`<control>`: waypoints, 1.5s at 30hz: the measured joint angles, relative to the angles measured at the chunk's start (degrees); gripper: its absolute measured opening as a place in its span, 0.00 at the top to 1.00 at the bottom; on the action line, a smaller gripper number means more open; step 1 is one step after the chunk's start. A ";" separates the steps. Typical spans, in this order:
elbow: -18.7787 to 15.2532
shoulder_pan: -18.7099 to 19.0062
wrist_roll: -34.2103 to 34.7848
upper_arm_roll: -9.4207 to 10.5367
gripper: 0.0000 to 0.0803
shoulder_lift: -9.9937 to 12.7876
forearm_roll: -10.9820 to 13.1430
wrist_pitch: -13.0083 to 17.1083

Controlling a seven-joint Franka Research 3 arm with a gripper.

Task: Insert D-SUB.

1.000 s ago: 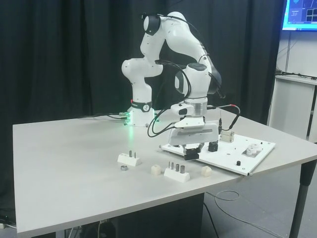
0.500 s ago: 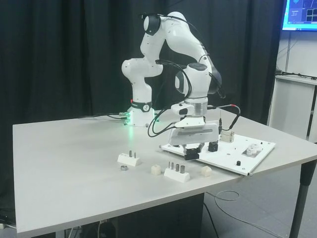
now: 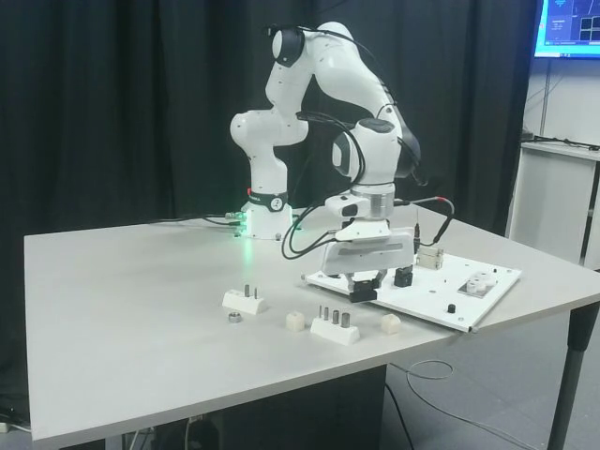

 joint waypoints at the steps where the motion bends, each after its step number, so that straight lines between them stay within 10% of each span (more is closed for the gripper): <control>1: 0.01 0.07 -0.53 0.00 0.52 -0.01 -0.01 0.00; 28: -0.66 3.88 -6.24 0.02 0.52 -4.45 -0.40 -5.21; 45: -0.77 7.85 -15.28 0.07 0.52 -7.47 -5.99 -9.83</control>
